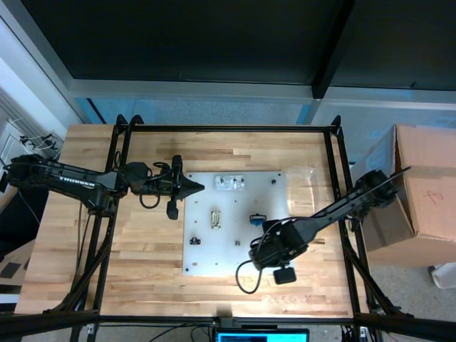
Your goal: Unfasten the M12 nut and place it in the container
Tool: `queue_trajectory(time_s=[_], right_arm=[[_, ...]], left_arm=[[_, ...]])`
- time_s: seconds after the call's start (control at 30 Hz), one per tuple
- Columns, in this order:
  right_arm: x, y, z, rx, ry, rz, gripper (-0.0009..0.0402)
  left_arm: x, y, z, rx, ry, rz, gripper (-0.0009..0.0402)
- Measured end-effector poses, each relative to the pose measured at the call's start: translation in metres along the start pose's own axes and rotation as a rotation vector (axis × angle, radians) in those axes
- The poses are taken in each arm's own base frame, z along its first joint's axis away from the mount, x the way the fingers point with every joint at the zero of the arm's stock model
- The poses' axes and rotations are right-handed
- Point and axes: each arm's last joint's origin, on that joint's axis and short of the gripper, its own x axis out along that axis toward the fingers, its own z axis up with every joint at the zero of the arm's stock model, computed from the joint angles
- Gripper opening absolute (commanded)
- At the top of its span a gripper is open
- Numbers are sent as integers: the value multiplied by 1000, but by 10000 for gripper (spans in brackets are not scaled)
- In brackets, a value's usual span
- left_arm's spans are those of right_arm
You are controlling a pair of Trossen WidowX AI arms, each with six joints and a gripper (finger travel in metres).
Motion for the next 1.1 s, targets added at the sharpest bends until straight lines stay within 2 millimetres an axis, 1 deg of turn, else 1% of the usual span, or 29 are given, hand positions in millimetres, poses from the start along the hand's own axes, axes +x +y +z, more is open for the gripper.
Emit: queue_trajectory(time_s=[0.13,0.37,0.57,0.8,0.97,1.1], right_arm=[[-4,-3,-20,11,8,-2,13],[-1,-7,-56,31,36,-9,14],[0,-19,-89,144,48,-18,13],[6,-36,-124,210,54,-24,13],[14,-42,-137,214,52,-23,14],[20,-48,-140,242,57,-29,14]], left_arm=[[0,0,0,0,0,0,0],[0,0,0,0,0,0,0],[0,0,0,0,0,0,0],[0,0,0,0,0,0,0],[0,0,0,0,0,0,0],[0,0,0,0,1,0,0]])
